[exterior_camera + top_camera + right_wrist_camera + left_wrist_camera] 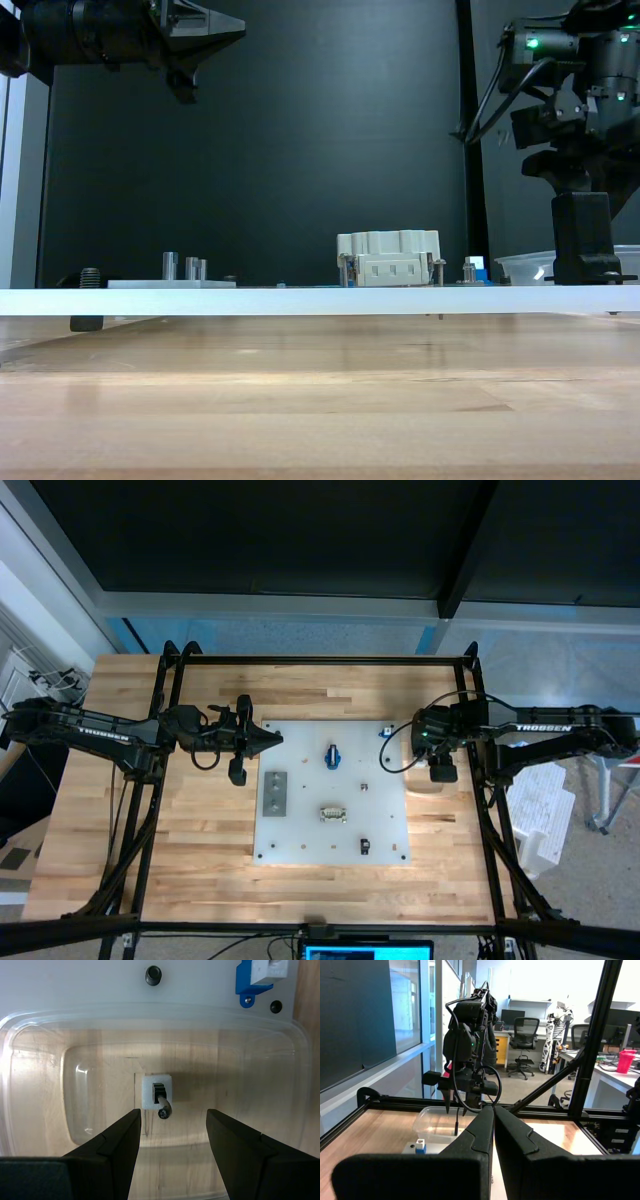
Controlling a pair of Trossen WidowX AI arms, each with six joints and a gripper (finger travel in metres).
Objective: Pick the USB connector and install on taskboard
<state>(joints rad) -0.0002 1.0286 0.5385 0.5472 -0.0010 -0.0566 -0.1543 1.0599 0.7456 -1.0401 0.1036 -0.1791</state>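
Plastic tray (45,1050) under right gripper (172,1114); left gripper (274,738) aloft

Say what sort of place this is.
Likely a robotics lab: office chairs and desks behind a framed workbench holding a taskboard. Left gripper, shut, hovers at its left edge; right gripper, open, hangs over a clear tray.

right claw (172,1112) spread over USB connector (158,1094), bare tray (40,1060) floor around | left claw (493,1110) closed above taskboard (300,820) edge

Right gripper (173,1119): fingers spread, poised over clear tray (40,1085).
USB connector (157,1092): in the tray, below the finger gap.
Taskboard (75,980): beside the tray, bearing blue bracket (248,987).
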